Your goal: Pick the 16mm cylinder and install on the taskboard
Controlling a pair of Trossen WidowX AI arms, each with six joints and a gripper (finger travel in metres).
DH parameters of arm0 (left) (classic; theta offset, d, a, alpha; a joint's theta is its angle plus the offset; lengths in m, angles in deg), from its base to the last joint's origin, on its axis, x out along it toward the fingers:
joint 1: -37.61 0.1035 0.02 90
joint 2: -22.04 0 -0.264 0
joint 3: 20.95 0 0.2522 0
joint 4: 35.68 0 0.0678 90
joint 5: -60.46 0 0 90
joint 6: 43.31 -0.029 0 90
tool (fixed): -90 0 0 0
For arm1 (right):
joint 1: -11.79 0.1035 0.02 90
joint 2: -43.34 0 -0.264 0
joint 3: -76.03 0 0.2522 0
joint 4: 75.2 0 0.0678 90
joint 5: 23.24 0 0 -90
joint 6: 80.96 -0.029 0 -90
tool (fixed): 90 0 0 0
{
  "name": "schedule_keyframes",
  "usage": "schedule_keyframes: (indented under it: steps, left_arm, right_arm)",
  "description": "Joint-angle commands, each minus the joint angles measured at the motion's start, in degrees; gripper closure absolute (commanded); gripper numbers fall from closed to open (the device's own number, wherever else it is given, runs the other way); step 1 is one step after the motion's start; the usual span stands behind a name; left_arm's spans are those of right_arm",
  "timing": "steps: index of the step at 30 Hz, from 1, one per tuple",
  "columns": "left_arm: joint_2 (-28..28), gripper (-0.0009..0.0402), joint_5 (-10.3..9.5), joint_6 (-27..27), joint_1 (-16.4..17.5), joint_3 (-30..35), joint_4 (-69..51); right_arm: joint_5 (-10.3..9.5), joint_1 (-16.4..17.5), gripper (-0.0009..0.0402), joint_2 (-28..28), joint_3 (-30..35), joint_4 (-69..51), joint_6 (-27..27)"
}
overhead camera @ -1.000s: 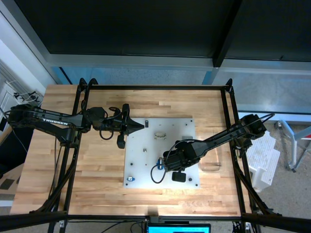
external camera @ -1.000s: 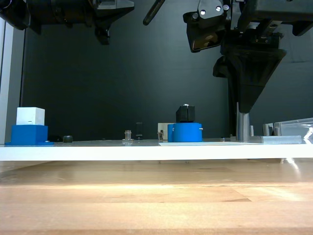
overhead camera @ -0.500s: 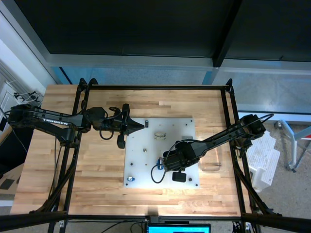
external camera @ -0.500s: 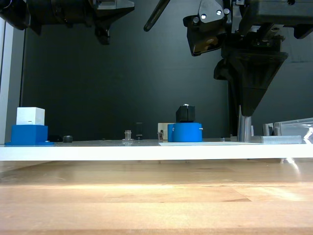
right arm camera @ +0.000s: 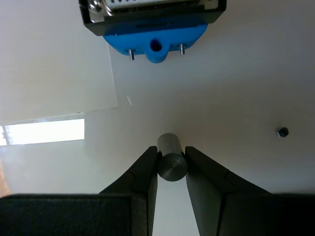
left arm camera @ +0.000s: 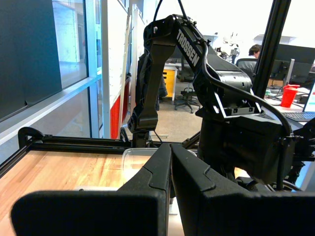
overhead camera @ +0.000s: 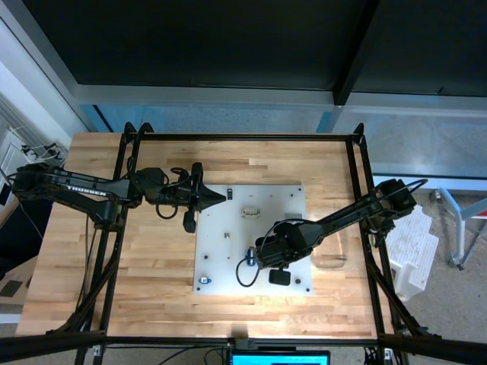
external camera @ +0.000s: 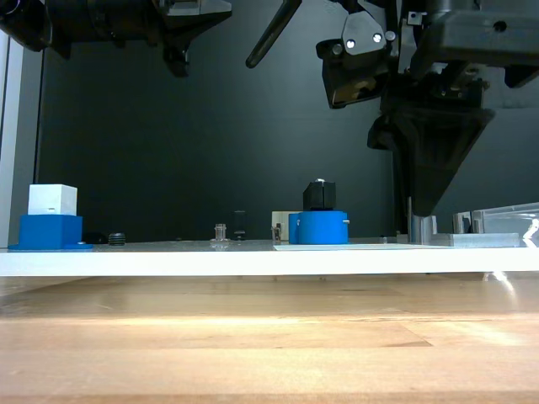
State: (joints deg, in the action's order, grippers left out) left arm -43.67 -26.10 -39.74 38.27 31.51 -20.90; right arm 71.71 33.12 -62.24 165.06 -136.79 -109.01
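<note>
Metal cylinder (right arm camera: pixel 172 164), right hand (right arm camera: pixel 171 150); left (overhead camera: pixel 222 196) aloft

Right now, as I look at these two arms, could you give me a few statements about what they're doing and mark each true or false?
1. The right gripper is shut on the 16mm cylinder. True.
2. The cylinder lies in a clear tray. False: it is held upright at the white taskboard.
3. The left gripper carries a blue part. False: it is shut on nothing, off by the board's far left corner.
4. A blue fitting sits on the board near the cylinder. True.
</note>
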Motion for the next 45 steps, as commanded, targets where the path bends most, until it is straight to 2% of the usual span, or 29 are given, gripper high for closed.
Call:
schedule_keyframes:
  steps: [1, 8, 11, 25, 30, 33, 36, 45]
  left_arm:
    - [0.0, 0.0393, 0.0, 0.0, 0.0, 0.02, 0.02]
    - [0.0, 0.0393, 0.0, 0.0, 0.02, 0.02, 0.04]
    - [0.0, 0.0393, 0.0, 0.0, 0.0, 0.02, 0.02]
    - [0.0, 0.0393, 0.0, 0.0, 0.0, 0.02, 0.02]
    - [0.0, 0.0393, 0.0, 0.0, 0.0, 0.02, 0.02]
    - [-0.02, 0.0393, 0.0, 0.0, 0.0, 0.02, 0.02]
    - [-0.02, 0.0393, 0.0, 0.0, 0.0, 0.02, 0.02]
    - [0.0, 0.0393, 0.0, 0.0, 0.0, 0.02, 0.02]
  right_arm:
    - [-0.11, 0.04, 0.0385, 0.04, -1.18, 1.62, -0.09]
    - [-0.04, 0.07, 0.0383, 0.04, -1.66, 2.49, 0.33]
    - [-0.02, 0.09, 0.0369, 0.04, -1.73, 2.78, 0.42]
    - [0.02, 0.07, 0.0207, 0.37, -1.75, 3.37, 0.2]
    - [0.22, 0.02, 0.0163, 2.05, -1.75, 3.06, 0.46]
    - [1.75, -0.09, 0.0145, 3.78, -1.75, 2.38, 1.57]
    - [3.04, -0.44, 0.0136, 5.99, -1.75, 1.64, 2.97]
    - [2.78, -3.96, 0.0159, 14.78, -1.77, 1.38, 9.66]
